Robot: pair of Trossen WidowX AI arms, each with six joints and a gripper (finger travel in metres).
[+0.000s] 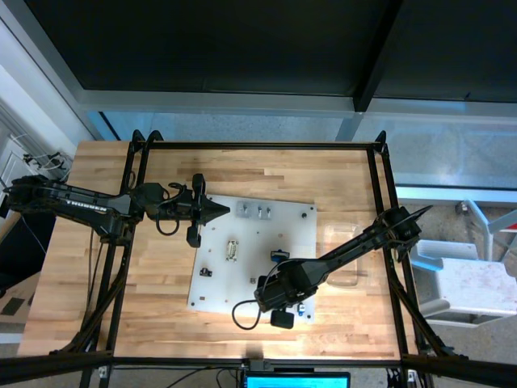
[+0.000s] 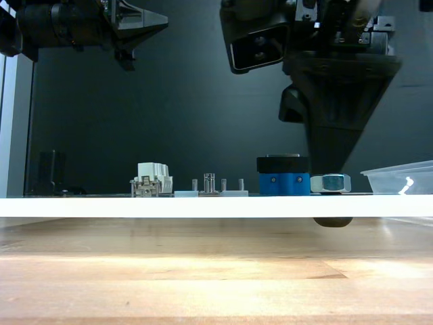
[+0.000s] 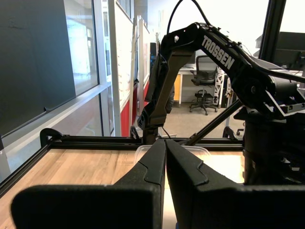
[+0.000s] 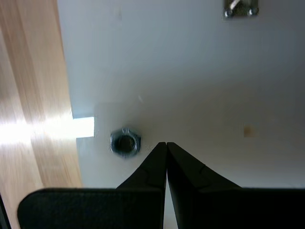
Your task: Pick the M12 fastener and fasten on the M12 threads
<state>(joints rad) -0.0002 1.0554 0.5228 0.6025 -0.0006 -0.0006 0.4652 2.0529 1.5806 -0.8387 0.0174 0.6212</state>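
RIGHT claw point(image 4: 166, 144): closed, empty, tips just beside the M12 fastener point(image 4: 125, 142) | M12 fastener: on white board point(image 4: 200, 76), near right edge; whether threaded on, cannot tell | LEFT claw point(image 3: 165, 141): closed, parked far left | NEXT, advised: open, centre over M12 fastener, descend square

left arm up high at the left, level, left gripper point(image 3: 165, 141) pointing inward, fingers pressed together; right arm stretched inward and down, right gripper point(image 4: 166, 143) vertical, tips low, fingers closed tight, nothing between them
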